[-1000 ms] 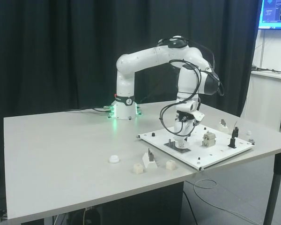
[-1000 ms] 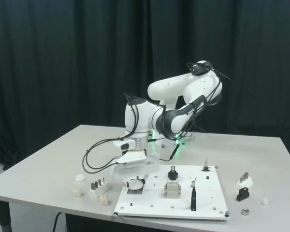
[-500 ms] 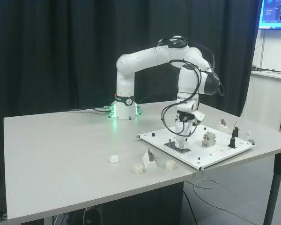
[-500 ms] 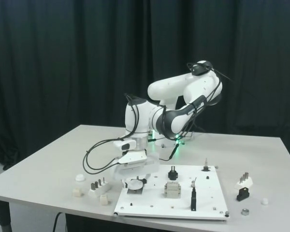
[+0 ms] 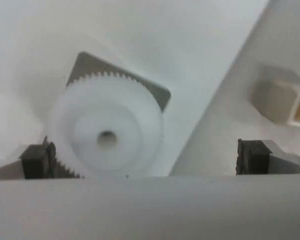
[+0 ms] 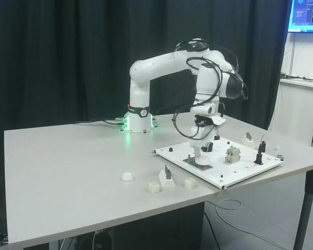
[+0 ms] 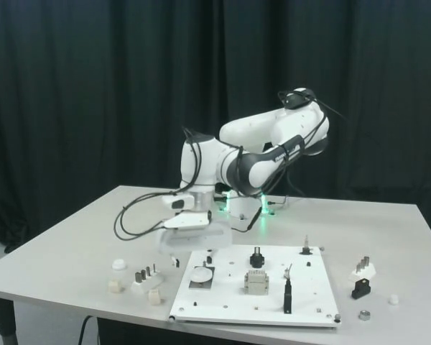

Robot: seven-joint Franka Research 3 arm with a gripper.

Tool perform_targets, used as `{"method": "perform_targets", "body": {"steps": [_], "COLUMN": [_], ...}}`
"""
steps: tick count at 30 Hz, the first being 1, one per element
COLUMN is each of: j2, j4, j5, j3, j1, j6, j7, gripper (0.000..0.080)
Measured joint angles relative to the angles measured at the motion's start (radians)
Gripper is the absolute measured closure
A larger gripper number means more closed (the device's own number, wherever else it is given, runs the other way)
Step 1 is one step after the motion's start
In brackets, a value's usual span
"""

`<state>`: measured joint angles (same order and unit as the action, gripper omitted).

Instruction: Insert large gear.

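Gear sits flat on the grey plate at the near-left corner of the white board, teeth all round visible, centre bore showing dark in the wrist view. Looks seated, but I can't confirm from here that it's fully down on its peg.

Tool is open, fingers spread wide and holding nothing. One finger overlaps the gear's rim in the wrist view; the other is well clear, over the grey counter. In the room views the tool hangs above the board's left edge, just off the gear.

Judgement: insertion is done or nearly so, step in hand is release and retreat.

How to do it well:
- lift straight up along the peg axis first, no sideways motion until the fingers are clear of the teeth
- keep the fingers spread so a pad can't snag the rim and tip the gear
- check the gear lies level on the plate; a tilt means it's hung on the peg
- mind the small blocks on the counter beside the board when swinging away
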<state>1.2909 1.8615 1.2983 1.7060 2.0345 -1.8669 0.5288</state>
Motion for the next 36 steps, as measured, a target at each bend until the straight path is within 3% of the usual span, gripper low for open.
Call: {"method": "perform_targets", "body": {"steps": [11, 19, 29, 36], "j2": [-0.010, -0.014, -0.007, 0.003], "j4": [-0.005, -0.020, -0.026, -0.030], "j5": [-0.003, 0.015, 0.071, 0.075], "j3": [-0.052, -0.051, -0.034, -0.017], "j1": [0.020, 0.050, 0.076, 0.082], "j6": [0.051, 0.054, 0.053, 0.039], "j7": [-0.050, -0.071, -0.072, -0.065], "gripper": [0.0003, 0.0003, 0.0003, 0.0003]}}
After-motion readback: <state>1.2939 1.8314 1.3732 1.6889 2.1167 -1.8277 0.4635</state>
